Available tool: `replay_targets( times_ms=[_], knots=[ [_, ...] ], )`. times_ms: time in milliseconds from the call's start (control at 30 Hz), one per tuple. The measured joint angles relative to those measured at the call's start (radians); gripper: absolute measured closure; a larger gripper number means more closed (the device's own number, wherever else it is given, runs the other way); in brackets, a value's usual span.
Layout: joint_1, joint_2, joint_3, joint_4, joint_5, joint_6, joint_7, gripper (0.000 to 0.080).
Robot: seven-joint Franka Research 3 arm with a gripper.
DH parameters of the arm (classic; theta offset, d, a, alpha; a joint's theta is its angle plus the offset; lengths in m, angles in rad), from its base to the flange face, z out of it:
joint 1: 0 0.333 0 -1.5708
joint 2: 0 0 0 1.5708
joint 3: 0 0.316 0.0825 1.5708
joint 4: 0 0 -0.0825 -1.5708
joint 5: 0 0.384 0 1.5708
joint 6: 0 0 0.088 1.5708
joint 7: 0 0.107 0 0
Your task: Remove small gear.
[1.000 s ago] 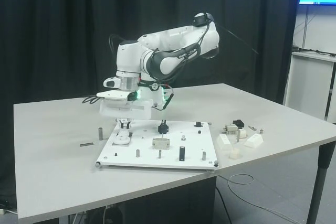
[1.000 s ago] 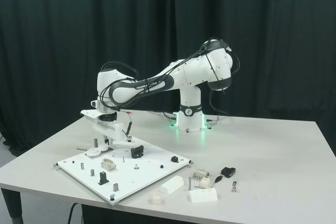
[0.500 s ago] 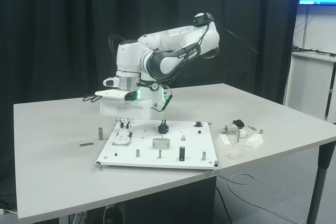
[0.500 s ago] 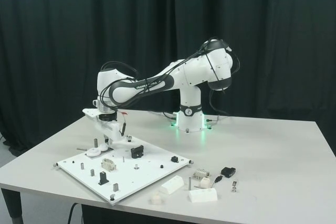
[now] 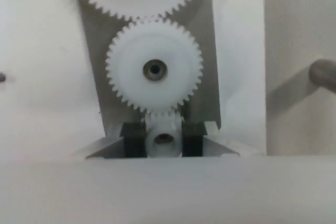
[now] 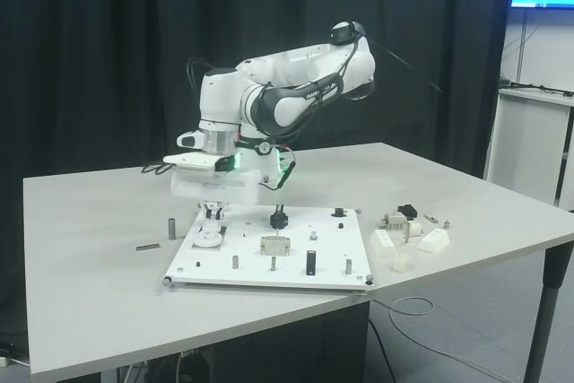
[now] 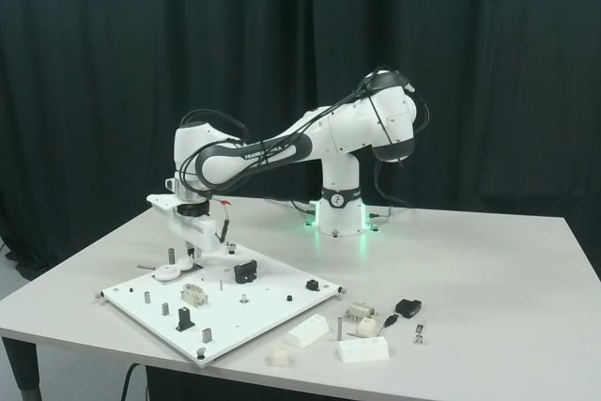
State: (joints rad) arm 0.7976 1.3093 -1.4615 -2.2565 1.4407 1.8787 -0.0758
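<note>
Seemingly, the small white toothed plastic gear (image 5: pixel 164 132) is clamped between the black fingers (image 5: pixel 133 139) of the gripper (image 5: pixel 164 141) (meshed with a larger white gear (image 5: pixel 154 65)), so a straight lift is advised.

The small gear (image 5: pixel 164 132) looks like white moulded plastic, matt, with fine teeth; the middle gear (image 5: pixel 154 66) above it has the same chalky plastic look, with a dull metal pin at its hub. The recess plate (image 5: pixel 92 51) beneath the gears reads as brushed grey metal. The fingertips (image 5: pixel 133 139) appear black and matt, perhaps rubber. The board (image 6: pixel 296 262) is smooth white, faintly glossy. The table (image 7: pixel 488 269) is matt grey laminate. The arm (image 7: pixel 310 143) has glossy white plastic shells. The curtain (image 7: pixel 94 63) is black cloth, hanging in folds.
</note>
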Motion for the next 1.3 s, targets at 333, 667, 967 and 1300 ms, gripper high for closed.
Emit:
replay_targets(
  times_ms=[333,667,967,1300],
  knots=[
    [0.000,0.000,-0.001,0.000,0.000,0.001,-0.091,0.0663],
    [0.002,0.000,-0.003,-0.002,0.000,0.001,0.122,0.0663],
    [0.015,0.000,-0.018,-0.010,-0.003,0.001,0.151,0.0663],
    [0.044,-0.003,-0.060,-0.016,-0.042,-0.005,0.059,0.0663]
  ],
)
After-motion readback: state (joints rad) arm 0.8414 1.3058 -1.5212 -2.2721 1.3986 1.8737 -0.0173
